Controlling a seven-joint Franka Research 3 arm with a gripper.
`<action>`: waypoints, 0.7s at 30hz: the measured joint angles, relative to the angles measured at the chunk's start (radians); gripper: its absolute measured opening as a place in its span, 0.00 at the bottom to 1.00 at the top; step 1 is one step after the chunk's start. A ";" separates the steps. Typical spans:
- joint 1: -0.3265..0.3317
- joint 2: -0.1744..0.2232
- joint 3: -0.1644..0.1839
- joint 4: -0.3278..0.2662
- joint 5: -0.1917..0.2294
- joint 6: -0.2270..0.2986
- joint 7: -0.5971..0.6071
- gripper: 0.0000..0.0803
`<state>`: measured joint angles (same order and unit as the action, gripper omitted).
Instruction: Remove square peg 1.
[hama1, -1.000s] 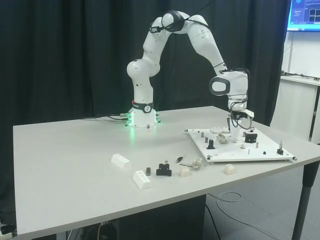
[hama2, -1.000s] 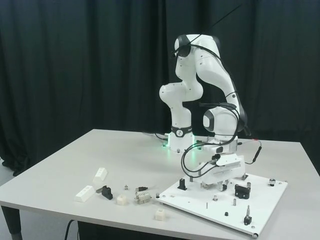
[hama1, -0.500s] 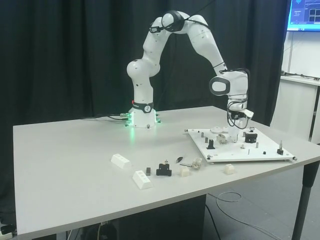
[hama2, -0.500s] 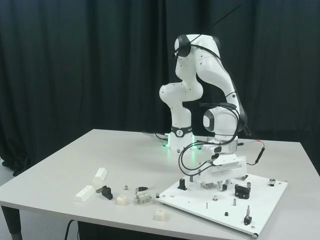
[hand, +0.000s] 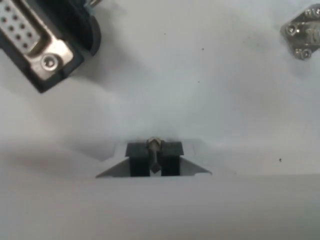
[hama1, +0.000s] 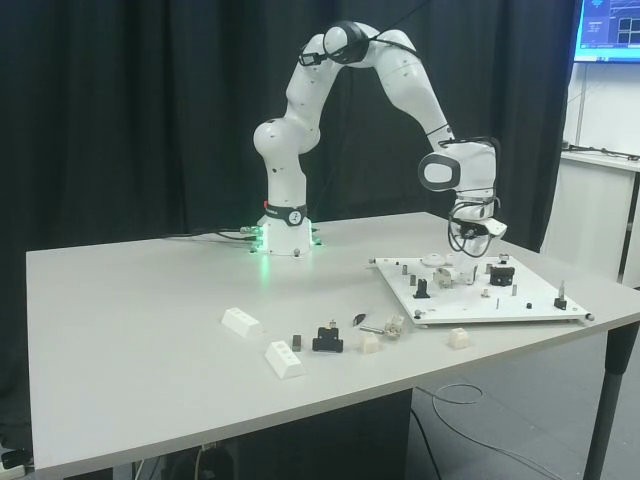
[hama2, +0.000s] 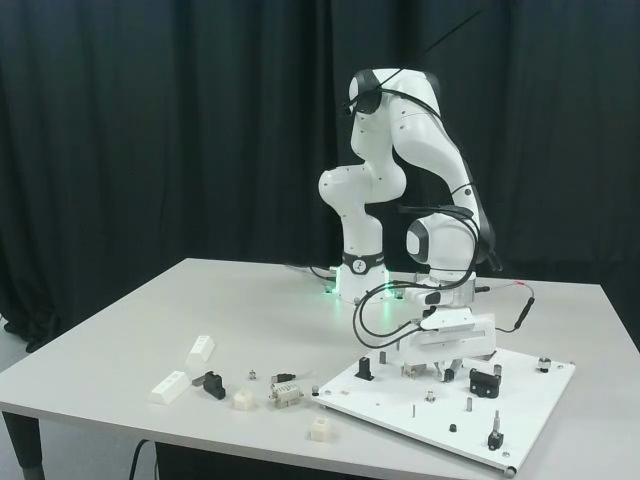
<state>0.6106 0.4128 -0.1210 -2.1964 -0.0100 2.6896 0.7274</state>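
The claw (hama2: 441, 368) hangs above the white board (hama2: 520, 405), pinching a thin peg (hand: 153, 154) between its black fingers (hand: 136, 160); a multi-pin connector (hand: 37, 42) sits nearby on the board.

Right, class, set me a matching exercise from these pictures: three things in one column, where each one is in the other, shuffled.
Things:
1. peg
2. two white blocks
3. green light

Places:
A. at the arm's base
B. between the gripper fingers
C. on the table, away from the white board

Pairs: 1-B, 2-C, 3-A
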 joint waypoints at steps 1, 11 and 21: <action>0.000 0.000 0.000 0.000 0.000 0.000 0.009 0.05; 0.000 0.000 0.001 0.000 0.000 0.000 0.058 0.05; 0.000 0.000 0.001 0.000 -0.003 -0.002 0.060 0.05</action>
<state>0.6105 0.4124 -0.1201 -2.1963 -0.0126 2.6881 0.7878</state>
